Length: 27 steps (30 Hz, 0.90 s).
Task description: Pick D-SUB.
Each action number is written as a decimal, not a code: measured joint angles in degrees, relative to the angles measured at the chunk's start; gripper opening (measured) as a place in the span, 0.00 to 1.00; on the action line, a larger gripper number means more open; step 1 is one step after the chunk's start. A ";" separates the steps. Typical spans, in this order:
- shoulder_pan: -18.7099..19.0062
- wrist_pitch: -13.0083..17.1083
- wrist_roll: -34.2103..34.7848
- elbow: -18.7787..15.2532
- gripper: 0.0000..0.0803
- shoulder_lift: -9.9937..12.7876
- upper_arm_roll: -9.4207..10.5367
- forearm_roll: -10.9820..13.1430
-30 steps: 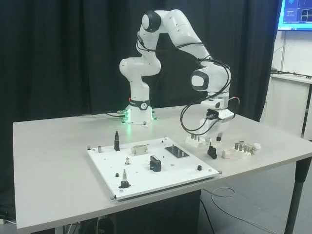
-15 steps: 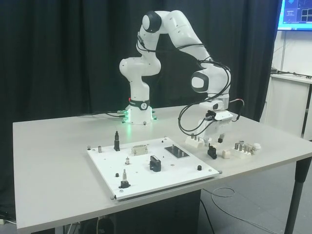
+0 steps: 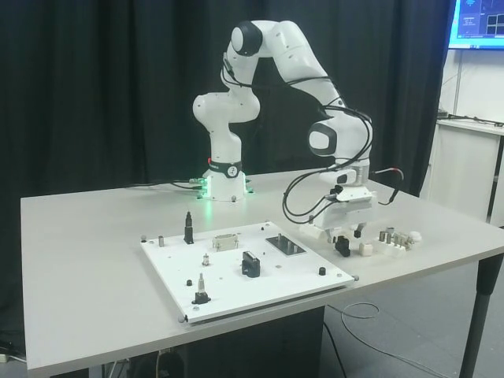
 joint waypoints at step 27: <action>0.43 -4.74 5.41 2.89 1.00 1.69 0.00 0.80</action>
